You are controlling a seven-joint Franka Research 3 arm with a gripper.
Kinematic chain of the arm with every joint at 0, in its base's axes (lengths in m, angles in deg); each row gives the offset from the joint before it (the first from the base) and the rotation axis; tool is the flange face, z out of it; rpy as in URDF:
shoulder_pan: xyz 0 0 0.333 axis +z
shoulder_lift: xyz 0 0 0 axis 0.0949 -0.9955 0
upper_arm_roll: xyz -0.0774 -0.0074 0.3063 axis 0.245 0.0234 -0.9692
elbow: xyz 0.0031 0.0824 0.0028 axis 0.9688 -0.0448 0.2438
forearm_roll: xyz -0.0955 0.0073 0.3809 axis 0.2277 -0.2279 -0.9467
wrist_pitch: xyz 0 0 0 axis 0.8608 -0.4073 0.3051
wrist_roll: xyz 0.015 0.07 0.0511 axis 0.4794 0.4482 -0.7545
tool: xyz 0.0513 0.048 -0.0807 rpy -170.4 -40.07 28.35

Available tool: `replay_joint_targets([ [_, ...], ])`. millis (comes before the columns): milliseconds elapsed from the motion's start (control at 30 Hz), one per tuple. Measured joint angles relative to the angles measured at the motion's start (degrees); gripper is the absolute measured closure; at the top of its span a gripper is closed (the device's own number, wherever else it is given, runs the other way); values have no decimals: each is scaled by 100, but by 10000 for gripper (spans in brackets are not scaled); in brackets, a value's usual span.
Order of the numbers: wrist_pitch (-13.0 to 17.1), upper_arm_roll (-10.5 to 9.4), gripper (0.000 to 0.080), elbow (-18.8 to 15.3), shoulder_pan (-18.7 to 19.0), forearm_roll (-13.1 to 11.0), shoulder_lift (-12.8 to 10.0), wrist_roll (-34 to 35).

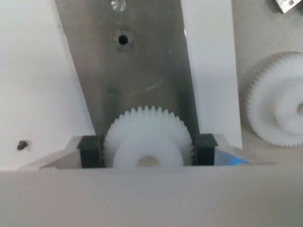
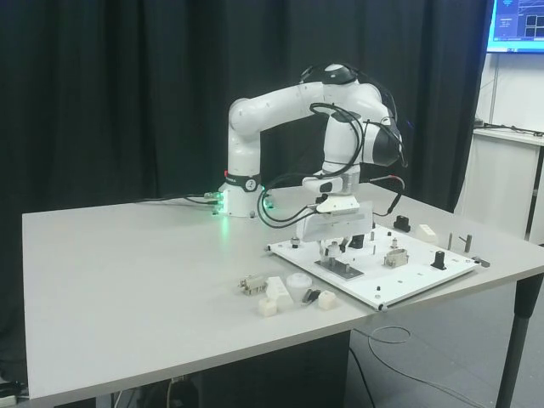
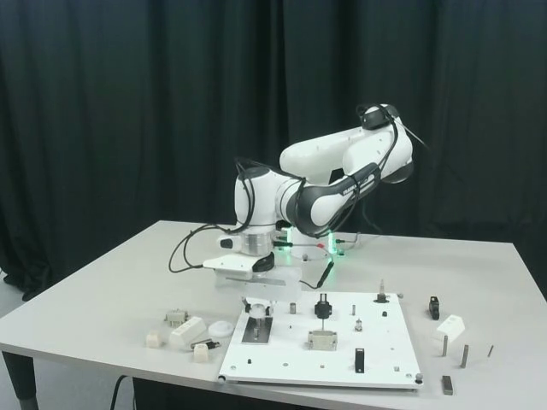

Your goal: Place medium gear.

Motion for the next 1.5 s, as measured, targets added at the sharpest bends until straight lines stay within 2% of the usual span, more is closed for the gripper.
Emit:
replay_joint_targets([
  [833, 1, 53, 406, -2, -12, 44, -13, 2],
  [1200, 272, 52, 406, -31, -152, 268, 3, -42],
  [1500, 445, 47, 406, -198, -391, 347, 30, -527],
])
